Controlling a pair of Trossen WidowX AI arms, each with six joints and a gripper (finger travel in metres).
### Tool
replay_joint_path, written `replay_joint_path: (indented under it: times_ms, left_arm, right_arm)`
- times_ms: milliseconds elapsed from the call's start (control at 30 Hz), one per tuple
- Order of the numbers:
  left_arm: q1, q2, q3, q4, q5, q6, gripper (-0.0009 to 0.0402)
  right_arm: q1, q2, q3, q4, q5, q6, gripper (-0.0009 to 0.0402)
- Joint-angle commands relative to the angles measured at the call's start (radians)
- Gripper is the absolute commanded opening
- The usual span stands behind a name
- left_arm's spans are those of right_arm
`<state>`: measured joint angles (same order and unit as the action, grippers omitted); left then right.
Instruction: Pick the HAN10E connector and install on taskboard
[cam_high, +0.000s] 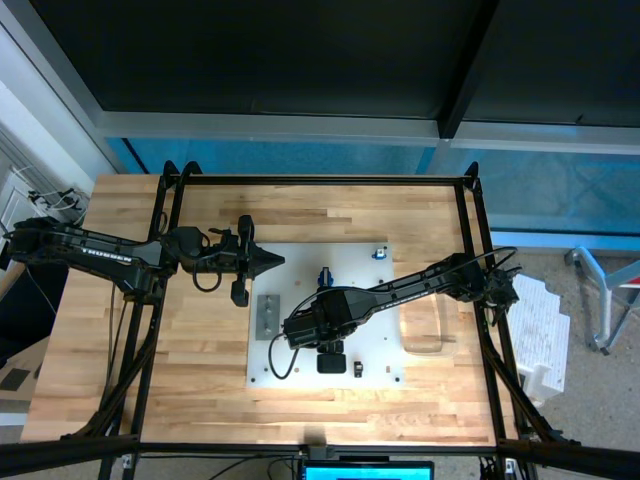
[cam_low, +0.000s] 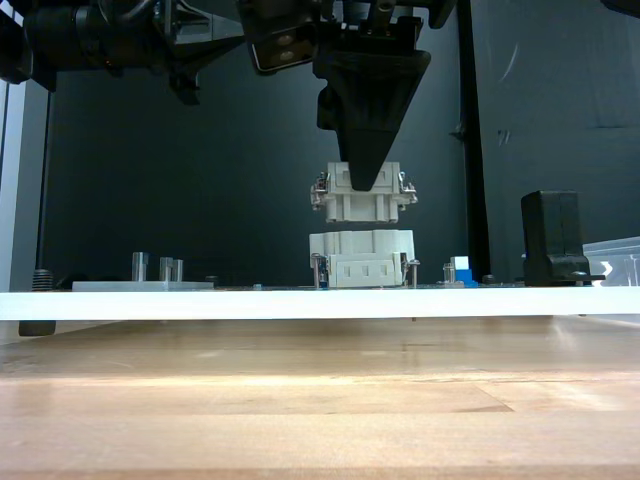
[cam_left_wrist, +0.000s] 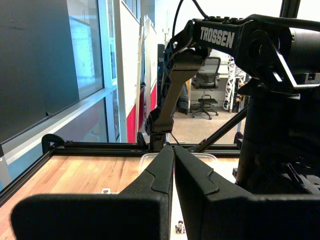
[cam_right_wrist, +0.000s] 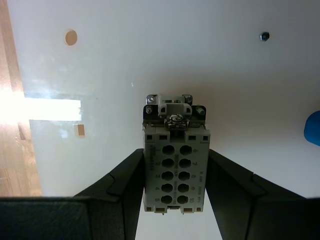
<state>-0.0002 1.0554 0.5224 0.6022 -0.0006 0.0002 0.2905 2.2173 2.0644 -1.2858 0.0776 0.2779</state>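
Two end effectors (cam_left_wrist: 173, 150) (cam_low: 366, 185), seemingly one connector (cam_right_wrist: 175, 165)

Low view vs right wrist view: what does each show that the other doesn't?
Low view only: a clear gap between the held HAN10E connector and the beige socket standing on the taskboard; also a black part and metal pegs.
Right wrist view only: the connector's face with two rows of round holes, and a hole through the plate.
Both: the right gripper shut on the connector above the board.
The left gripper, shut, hovers near the board's far-left corner in the high view.
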Motion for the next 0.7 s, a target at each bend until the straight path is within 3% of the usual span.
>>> replay_joint_path:
  times_ms: [33, 700]
  left_arm:
    - [0.0, 0.0, 0.0, 0.0, 0.0, 0.0, 0.0001]
    - [0.0, 0.0, 0.0, 0.0, 0.0, 0.0, 0.0001]
  right_arm:
    - [0.0, 0.0, -0.004, 0.003, 0.0, -0.01, 0.0043]
    - [-0.003, 0.0, -0.034, 0.034, 0.0, -0.025, 0.0043]
